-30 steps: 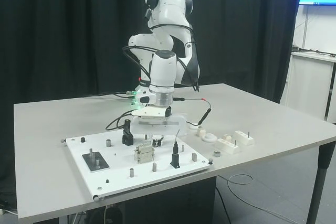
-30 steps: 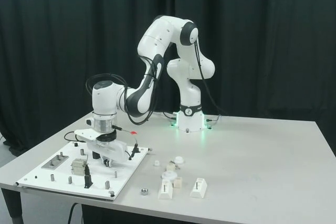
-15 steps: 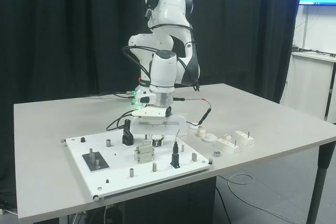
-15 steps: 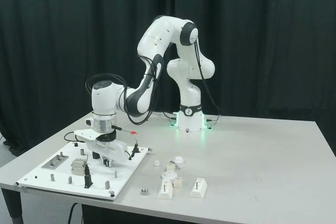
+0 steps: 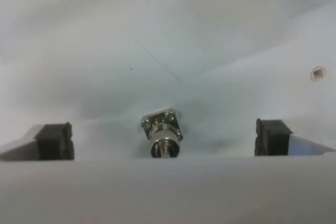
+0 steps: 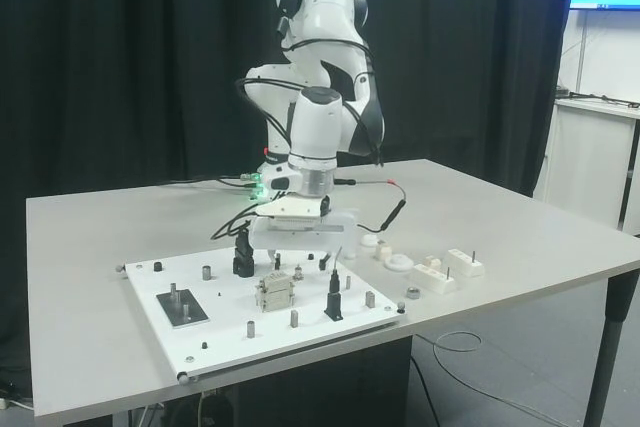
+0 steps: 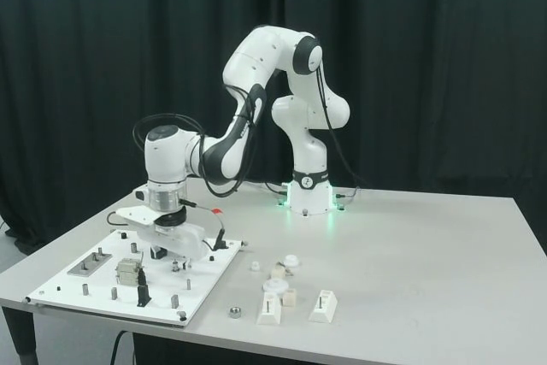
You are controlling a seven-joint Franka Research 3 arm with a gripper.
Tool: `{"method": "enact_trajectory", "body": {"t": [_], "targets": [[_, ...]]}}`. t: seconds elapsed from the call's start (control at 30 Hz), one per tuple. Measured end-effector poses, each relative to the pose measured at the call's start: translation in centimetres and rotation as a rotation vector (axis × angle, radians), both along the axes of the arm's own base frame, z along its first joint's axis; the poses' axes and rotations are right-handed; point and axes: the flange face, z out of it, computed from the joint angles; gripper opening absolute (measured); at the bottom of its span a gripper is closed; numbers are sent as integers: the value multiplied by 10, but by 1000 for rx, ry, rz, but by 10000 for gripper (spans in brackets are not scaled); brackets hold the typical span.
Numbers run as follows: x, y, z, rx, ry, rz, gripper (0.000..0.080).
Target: Insert BNC.
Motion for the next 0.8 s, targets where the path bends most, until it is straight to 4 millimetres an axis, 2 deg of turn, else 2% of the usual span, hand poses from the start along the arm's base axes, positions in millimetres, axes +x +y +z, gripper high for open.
{"method": "enact_trajectory", "body": {"t": [0.17, 0.2, 0.8], "targets": [[3, 0, 5, 1, -1, -12, 759], [3, 0, 5, 1, -1, -15, 790], [5, -1, 15, 6, -4, -22, 799]]}}
